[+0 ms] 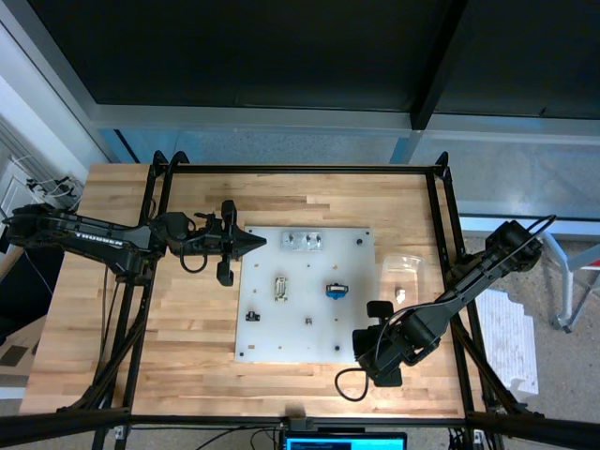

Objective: Pick the RJ45 connector and install on taskboard

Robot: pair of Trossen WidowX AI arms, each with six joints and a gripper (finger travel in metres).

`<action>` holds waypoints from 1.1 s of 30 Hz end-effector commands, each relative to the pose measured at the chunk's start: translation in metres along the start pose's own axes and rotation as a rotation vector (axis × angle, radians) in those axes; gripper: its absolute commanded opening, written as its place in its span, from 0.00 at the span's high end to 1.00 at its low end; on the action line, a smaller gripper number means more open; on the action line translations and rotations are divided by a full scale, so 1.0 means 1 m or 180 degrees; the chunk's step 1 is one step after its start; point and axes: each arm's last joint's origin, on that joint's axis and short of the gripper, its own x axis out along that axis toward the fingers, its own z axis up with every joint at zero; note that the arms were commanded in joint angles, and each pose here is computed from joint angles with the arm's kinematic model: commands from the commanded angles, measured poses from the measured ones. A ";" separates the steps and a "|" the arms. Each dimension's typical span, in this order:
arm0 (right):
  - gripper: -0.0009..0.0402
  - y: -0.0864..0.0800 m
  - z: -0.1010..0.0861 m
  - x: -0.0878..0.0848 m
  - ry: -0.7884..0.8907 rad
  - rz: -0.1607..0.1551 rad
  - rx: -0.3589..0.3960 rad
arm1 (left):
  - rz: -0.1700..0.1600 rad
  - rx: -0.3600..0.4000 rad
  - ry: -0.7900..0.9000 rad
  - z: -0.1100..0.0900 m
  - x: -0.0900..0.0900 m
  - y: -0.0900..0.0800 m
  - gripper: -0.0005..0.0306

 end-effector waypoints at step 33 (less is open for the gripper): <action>0.97 0.002 -0.003 0.010 -0.0006 0.0010 -0.0069 | 0.0001 0.0001 0.0000 0.000 0.000 0.000 0.98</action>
